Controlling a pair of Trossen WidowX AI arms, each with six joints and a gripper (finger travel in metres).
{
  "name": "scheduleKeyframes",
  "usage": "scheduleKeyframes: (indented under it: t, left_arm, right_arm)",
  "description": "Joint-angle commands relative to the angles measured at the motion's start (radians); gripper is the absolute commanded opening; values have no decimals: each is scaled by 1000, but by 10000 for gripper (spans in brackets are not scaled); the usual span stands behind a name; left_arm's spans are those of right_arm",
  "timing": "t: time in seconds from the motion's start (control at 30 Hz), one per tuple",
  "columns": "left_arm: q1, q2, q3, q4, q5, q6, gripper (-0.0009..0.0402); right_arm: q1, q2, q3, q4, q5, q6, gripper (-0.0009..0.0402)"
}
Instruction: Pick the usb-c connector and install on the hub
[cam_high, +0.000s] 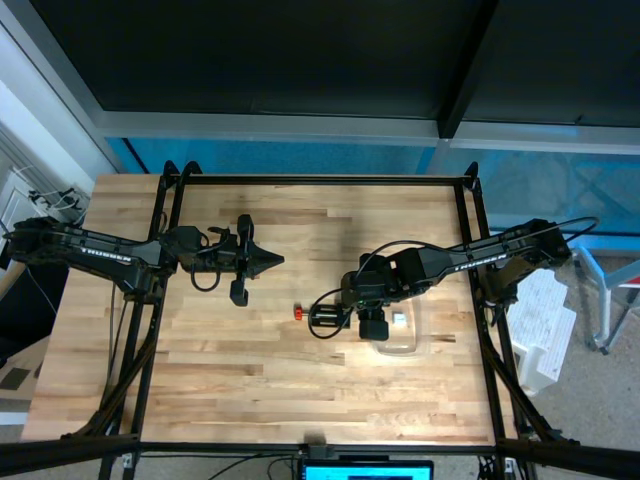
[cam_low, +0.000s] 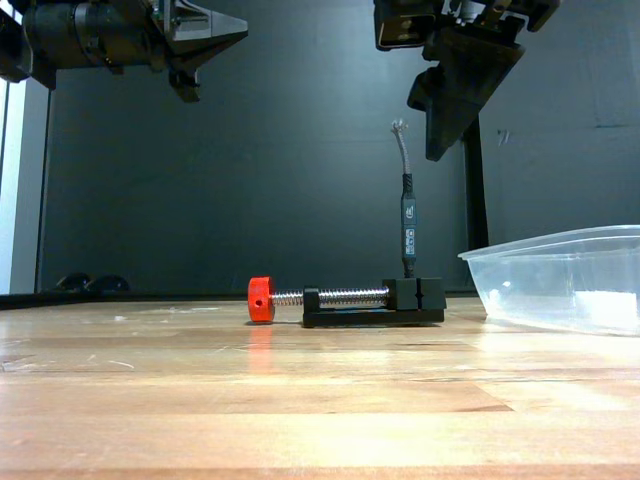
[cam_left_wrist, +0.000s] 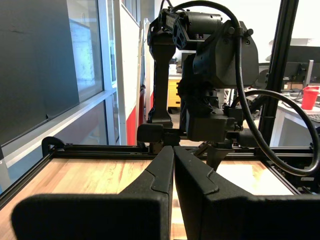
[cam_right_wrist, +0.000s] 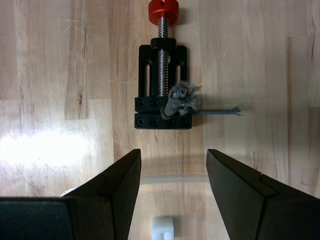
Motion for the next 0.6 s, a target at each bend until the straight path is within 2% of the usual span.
scheduleKeyframes:
  t: [0.03,0.17,0.27,0.43,0.6]
  left_arm:
    - [0,0,0,0,0,0,0]
    - [0,0,0,0,0,0,0]
    - [0,0,0,0,0,0,0]
    - [0,0,0,0,0,0,0]
    - [0,0,0,0,0,0,0]
  right_arm:
    - [0,-6,-3,3,1,0,174]
    - [-1,-24,-15,13,6,0,165]
    - [-3,-62,-48,53,46,0,150]
    - [-5,-167,-138,168,44,-26,110]
    - [-5,-315,-268,365,44,-65,66]
